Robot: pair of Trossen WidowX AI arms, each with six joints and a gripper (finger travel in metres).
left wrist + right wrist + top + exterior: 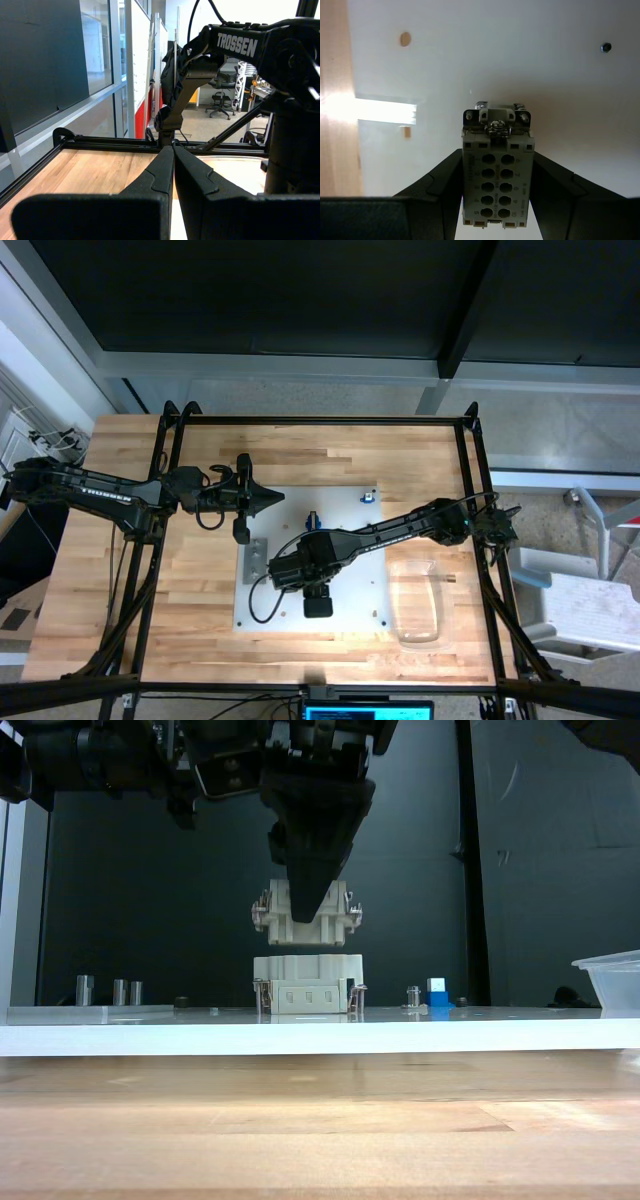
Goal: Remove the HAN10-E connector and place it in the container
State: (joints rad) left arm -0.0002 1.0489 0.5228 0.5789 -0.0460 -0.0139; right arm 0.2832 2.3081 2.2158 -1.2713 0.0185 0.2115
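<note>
Table [300,1130]: pale wood, nearest in the low view, lying under the white board [300,1038].
Connector [498,172]: held in the air above the board's middle. It hangs just over a matching pale housing [307,985] that sits on the board, with a thin gap between the two.
Axis: the long axis is level and parallel to the board's near edge. The holed face points up, away from the board.
Look: a pale grey-beige block with ten round holes in two rows of five. It has a metal bracket and screw at one end and metal tabs at both ends.
Writing: white TROSSEN on the right arm [237,44] and on the left arm [100,490]. The tiny marks beside the connector's holes are too small to read.
Right gripper [307,908]: points straight down at the board, fingers [440,182] clamped on the connector's two long sides.
Left gripper [272,498]: level over the board's far left corner, fingers pressed together.
Container [420,605]: a clear tub on the table just beside the board's right edge, toward its near corner and well apart from the connector.
Blue clip [437,997]: on the board, on its right side.
</note>
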